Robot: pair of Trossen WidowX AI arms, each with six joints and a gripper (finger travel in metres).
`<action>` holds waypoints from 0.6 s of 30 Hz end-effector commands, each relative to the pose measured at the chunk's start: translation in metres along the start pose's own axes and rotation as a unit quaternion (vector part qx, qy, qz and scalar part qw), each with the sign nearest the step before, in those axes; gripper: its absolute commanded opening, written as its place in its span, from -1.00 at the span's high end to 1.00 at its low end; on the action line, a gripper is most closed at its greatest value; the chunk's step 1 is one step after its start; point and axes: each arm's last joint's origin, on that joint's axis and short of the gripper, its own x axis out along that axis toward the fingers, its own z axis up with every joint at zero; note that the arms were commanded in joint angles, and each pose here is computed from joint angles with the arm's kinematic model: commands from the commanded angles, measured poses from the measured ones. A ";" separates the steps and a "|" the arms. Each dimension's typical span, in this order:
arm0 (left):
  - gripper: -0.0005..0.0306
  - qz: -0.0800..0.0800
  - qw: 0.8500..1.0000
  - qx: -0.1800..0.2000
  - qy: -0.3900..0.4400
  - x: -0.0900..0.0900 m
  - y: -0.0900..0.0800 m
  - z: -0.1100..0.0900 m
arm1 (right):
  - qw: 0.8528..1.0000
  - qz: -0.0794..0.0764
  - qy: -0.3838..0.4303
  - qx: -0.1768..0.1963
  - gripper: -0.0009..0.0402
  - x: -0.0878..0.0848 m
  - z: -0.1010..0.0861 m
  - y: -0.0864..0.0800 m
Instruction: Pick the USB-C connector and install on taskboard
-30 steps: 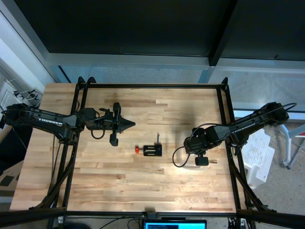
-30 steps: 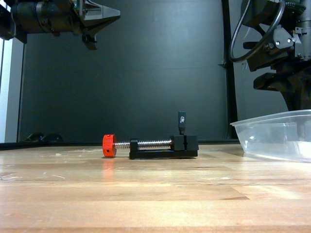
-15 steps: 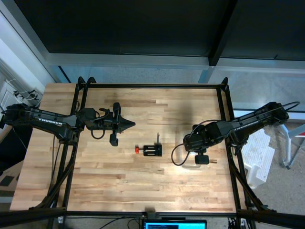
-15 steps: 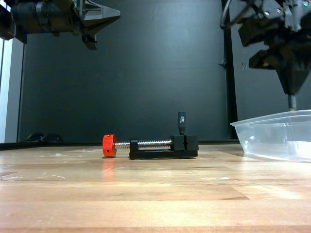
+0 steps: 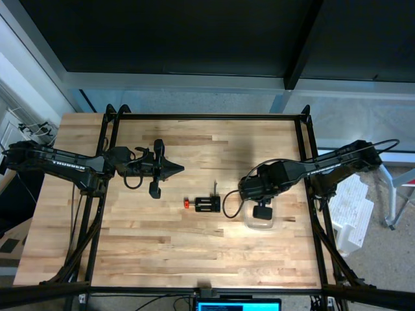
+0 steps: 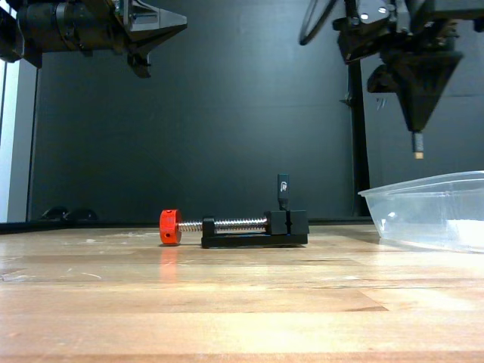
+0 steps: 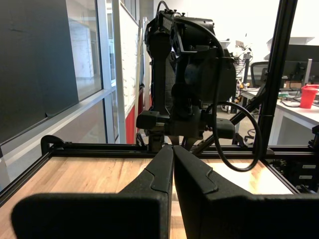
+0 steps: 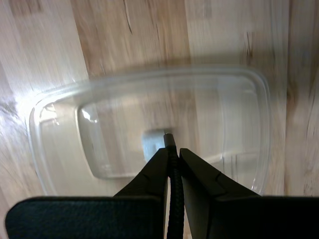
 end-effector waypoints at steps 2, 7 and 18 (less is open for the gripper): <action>0.96 0.000 1.000 0.000 0.000 0.000 0.000 0.000 | 1.000 0.001 0.000 -0.001 0.96 -0.003 0.013 0.005; 0.96 0.000 1.000 0.000 0.000 0.000 0.000 0.000 | 1.000 -0.001 0.002 -0.002 0.96 -0.006 0.029 0.011; 0.96 0.000 1.000 0.000 0.000 0.000 0.000 0.000 | 1.000 0.000 -0.003 -0.005 0.96 0.000 0.062 0.019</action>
